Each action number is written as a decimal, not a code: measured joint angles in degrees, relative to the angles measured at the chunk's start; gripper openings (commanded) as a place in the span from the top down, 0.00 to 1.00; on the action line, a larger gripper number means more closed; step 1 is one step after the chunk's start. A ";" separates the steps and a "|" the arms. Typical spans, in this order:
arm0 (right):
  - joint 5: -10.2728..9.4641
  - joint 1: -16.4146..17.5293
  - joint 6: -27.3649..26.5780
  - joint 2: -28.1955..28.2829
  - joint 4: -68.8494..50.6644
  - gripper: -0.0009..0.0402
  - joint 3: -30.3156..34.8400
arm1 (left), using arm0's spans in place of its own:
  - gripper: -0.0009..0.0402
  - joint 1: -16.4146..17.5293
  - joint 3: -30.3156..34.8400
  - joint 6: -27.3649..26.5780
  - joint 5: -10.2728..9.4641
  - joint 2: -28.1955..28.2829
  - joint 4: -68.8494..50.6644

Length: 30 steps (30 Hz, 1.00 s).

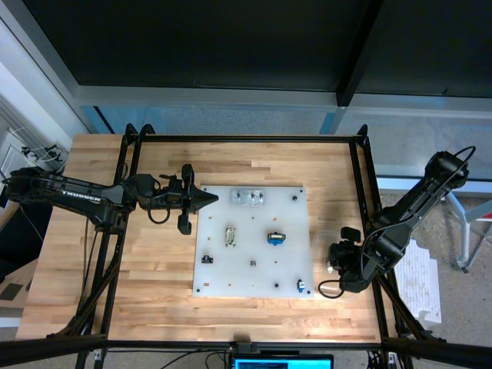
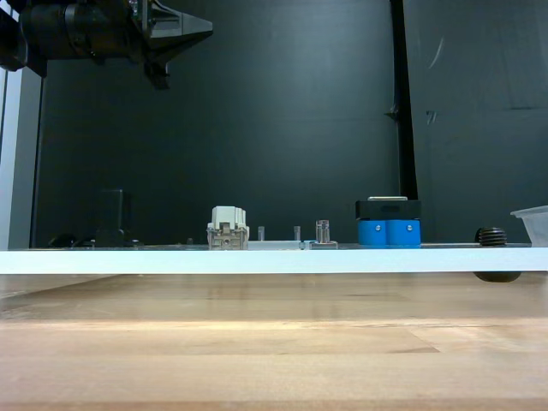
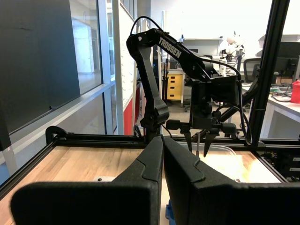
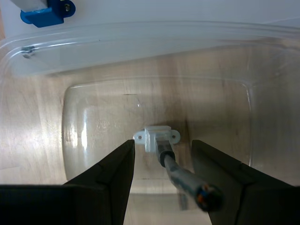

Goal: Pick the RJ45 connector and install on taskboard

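The RJ45 connector point(image 4: 156, 138), a small white plug on a grey cable, lies on the floor of a clear plastic tray point(image 4: 140, 42). My right gripper point(image 4: 162, 143) hangs open over it, one finger on each side and neither touching it. From above, the right gripper point(image 1: 335, 265) points down just off the right edge of the white taskboard point(image 1: 231, 269). My left gripper point(image 1: 209, 198) is shut and empty, held high over the taskboard's far left edge. The left wrist view looks past its shut fingers point(image 3: 154, 164) to the right gripper point(image 3: 200, 143) across the table.
The taskboard carries a silver block point(image 1: 249, 197), a beige connector housing point(image 1: 229, 236), a blue component point(image 1: 275, 237) and a small blue fitting point(image 1: 301, 287) at its near right corner. A black frame point(image 1: 361, 177) surrounds the wooden table point(image 1: 92, 254).
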 measured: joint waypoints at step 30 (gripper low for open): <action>-0.48 -0.02 -0.39 0.00 -0.37 0.84 0.04 | 0.98 0.00 -0.02 0.00 0.00 0.00 -0.02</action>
